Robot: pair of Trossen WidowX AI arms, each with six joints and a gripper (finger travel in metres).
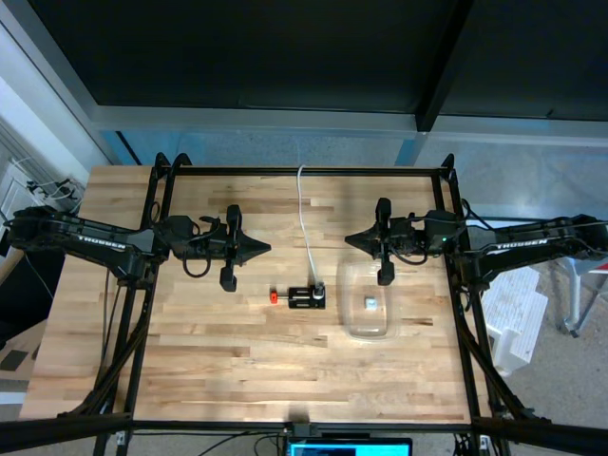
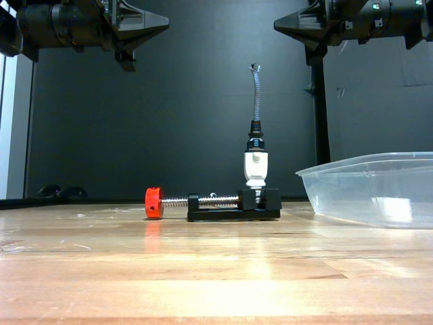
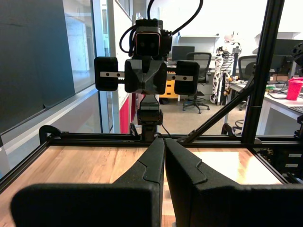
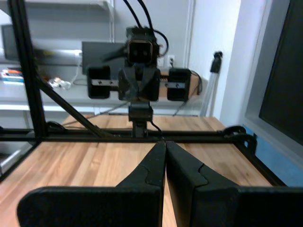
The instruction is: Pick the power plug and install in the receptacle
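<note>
High view: nothing is picked up yet, so I judge the task to be at its first step. The left gripper hangs above the table left of centre, its fingers pressed together and empty. The right gripper hangs opposite, just beyond the tray, likewise closed and empty. The receptacle sits on the table between them, its red knob pointing left and its white cable running away. I cannot make out the plug; only a small pale piece shows in the tray. The next move probably calls for locating the plug, opening one gripper and descending over it.
</note>
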